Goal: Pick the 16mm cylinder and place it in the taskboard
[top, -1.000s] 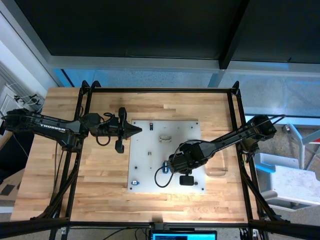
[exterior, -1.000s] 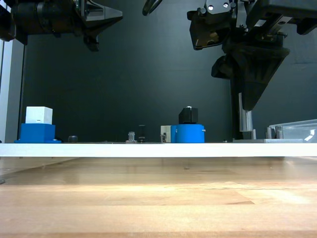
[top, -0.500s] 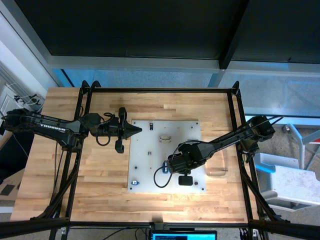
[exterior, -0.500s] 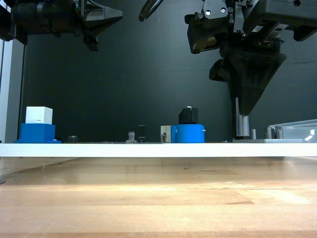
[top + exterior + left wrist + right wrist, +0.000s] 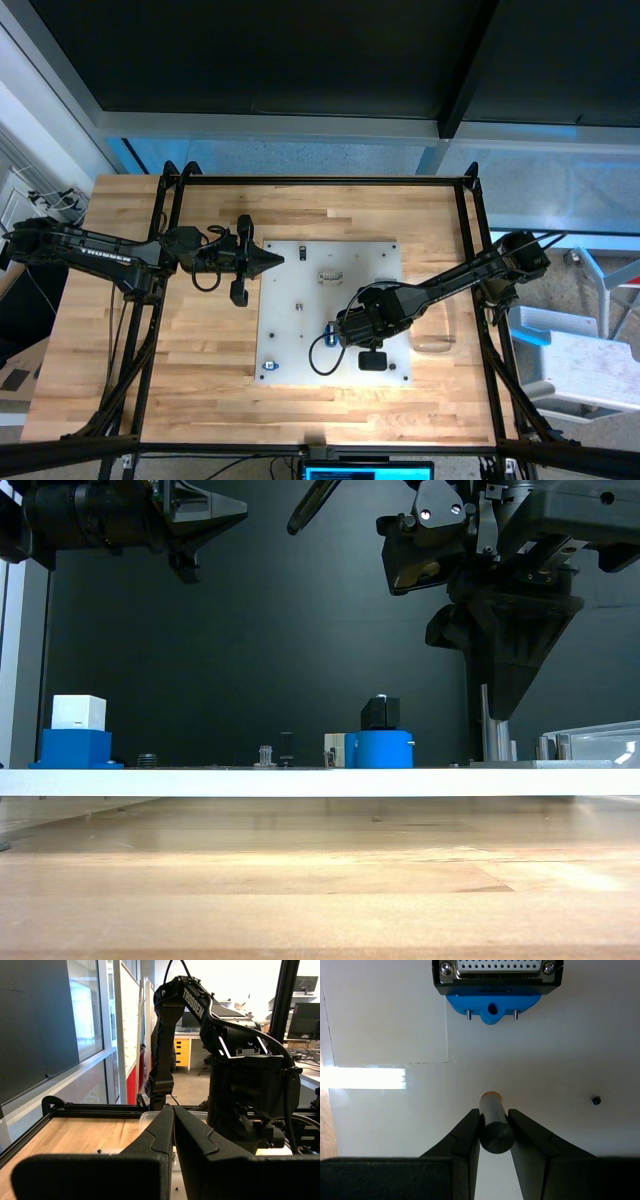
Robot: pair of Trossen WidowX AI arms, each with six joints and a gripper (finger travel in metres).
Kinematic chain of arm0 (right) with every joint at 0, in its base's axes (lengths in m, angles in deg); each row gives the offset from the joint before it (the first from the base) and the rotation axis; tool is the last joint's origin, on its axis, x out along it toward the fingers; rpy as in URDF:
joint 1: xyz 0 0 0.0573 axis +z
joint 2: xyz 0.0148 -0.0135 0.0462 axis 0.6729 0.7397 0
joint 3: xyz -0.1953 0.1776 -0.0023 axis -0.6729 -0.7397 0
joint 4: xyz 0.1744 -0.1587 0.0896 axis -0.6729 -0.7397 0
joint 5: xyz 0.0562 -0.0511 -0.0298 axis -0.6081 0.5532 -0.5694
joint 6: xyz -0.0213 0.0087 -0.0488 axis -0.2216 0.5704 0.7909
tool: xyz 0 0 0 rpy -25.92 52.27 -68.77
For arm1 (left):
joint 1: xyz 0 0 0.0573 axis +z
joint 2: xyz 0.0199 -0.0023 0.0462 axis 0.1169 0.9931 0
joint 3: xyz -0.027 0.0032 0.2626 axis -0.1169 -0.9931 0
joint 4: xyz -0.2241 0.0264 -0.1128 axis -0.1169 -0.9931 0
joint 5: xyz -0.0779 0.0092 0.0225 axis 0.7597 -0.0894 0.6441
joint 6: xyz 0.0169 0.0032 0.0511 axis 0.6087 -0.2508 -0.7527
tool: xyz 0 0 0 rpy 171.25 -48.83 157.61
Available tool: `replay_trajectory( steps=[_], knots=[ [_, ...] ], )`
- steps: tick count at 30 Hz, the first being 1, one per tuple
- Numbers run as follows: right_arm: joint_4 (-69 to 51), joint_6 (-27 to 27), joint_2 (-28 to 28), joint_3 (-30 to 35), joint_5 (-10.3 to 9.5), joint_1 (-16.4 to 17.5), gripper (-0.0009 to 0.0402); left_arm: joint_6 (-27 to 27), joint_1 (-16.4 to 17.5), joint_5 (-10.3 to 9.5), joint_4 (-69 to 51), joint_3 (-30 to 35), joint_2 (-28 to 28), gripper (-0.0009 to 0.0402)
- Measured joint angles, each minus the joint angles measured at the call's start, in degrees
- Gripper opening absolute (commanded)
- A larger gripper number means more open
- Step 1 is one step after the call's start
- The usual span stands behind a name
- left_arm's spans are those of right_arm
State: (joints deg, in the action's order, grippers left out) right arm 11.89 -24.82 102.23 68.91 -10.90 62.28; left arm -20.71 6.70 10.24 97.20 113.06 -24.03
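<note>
The right gripper point(image 5: 493, 1116) hangs over the board point(image 5: 300, 275), fingers clamped on an upright peg point(image 5: 496, 1135). The left gripper point(image 5: 272, 259) hovers at its left edge, fingers together.

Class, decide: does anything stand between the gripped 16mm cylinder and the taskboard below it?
Nothing visible does. The right pincer holds the 16mm cylinder upright over bare taskboard; the left pincer, shut, is parked at the board's left edge.

A pale plank worktop point(image 5: 200, 330) sits inside a black metal frame point(image 5: 320, 181), with speckled grey floor point(image 5: 300, 155) beyond. The left wrist view shows tall glass panels point(image 5: 85, 1015) along a bright room (daylight floods it), a yellow drawer cabinet point(image 5: 182, 1052) and a dark monitor point(image 5: 306, 1020).
</note>
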Motion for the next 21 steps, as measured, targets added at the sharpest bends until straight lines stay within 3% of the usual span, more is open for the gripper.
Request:
replay_trajectory(
  steps=[21],
  knots=[
    [1.8, 0.2, 0.0, -1.1, 0.22, 0.0, 0.0018, 0.0, 0.0, 0.00, 0.0, 0.0, 0.0, 0.0000]
  ],
)
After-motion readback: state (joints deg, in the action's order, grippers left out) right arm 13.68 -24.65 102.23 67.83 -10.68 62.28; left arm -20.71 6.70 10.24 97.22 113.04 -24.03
